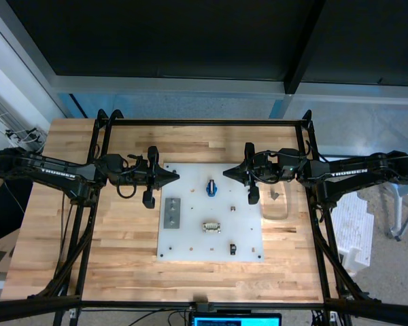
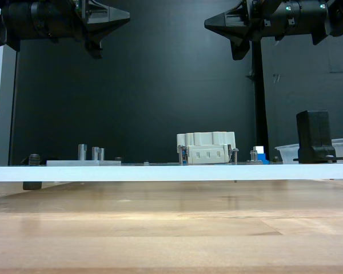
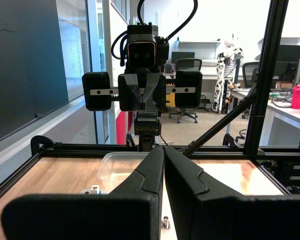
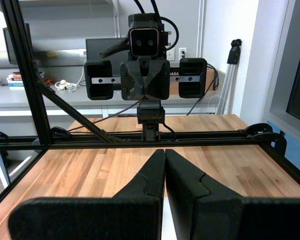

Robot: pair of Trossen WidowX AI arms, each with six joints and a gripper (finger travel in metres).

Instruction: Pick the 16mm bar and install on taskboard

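Two tools hang high over the taskboard [image 1: 190,246], and neither has started on the job. My left tool [image 1: 173,176] sits above the board's far left corner. My right tool [image 1: 228,174] sits above its far edge, a little right of the middle. Their tips point at each other with a gap between. Both are drawn narrow: in each wrist view the fingers [image 3: 151,172] lie pressed together with only a seam, and nothing is held.

What I take for the 16mm bar [image 1: 275,195] is a small grey piece lying in the clear tray [image 1: 283,212], just beside the board's right edge and under the right arm. It is too small for me to be sure of its shape. As I judge it, the whole task is left: go down to the tray, grip the bar, carry it left over the board and seat it. Which hole it belongs in I cannot tell.

The board carries a grey block [image 1: 171,212] at left, a blue part [image 1: 211,187] at the far middle, a beige connector [image 1: 211,227] near the centre and a small black component [image 1: 233,248] toward the near right. It lies flat on a pale wood-plank counter [image 1: 109,258] ringed by a black frame [image 1: 204,123]. A dark panel wall stands behind the far edge, and the wrist views show office desks and chairs beyond the rig.
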